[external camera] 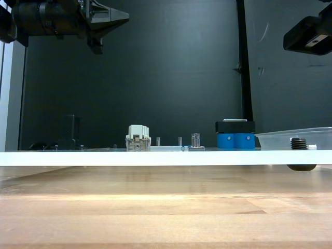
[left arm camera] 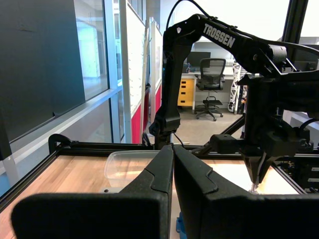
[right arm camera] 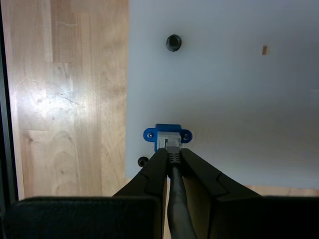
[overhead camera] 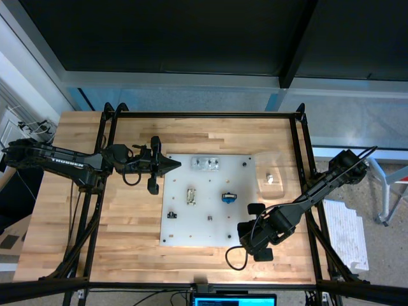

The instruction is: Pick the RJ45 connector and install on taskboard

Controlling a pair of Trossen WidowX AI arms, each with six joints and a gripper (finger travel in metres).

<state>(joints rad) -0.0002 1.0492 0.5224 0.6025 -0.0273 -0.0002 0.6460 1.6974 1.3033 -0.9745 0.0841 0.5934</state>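
The clear plastic tray [overhead camera: 262, 189] sits on the counter [overhead camera: 127, 217] just beside the right edge of the taskboard [overhead camera: 191, 223]. It holds one small pale part [overhead camera: 270, 178], too small to identify. The right gripper [right arm camera: 172, 152] hangs over the board's near-right corner, well above the plate in the low view. Its fingers are closed on the RJ45 connector [right arm camera: 173, 144], pinching the rear of the whitish plug where a black cable [right arm camera: 175, 209] runs back between them. Past the plug, the right wrist view shows a blue fitting [right arm camera: 164, 132] on the plate, lined up with the plug's tip. Whether the two touch cannot be told from that view. The left gripper [overhead camera: 176, 165] hovers high over the board's far-left edge, pointing inward — its fingers are pressed together with nothing between them.
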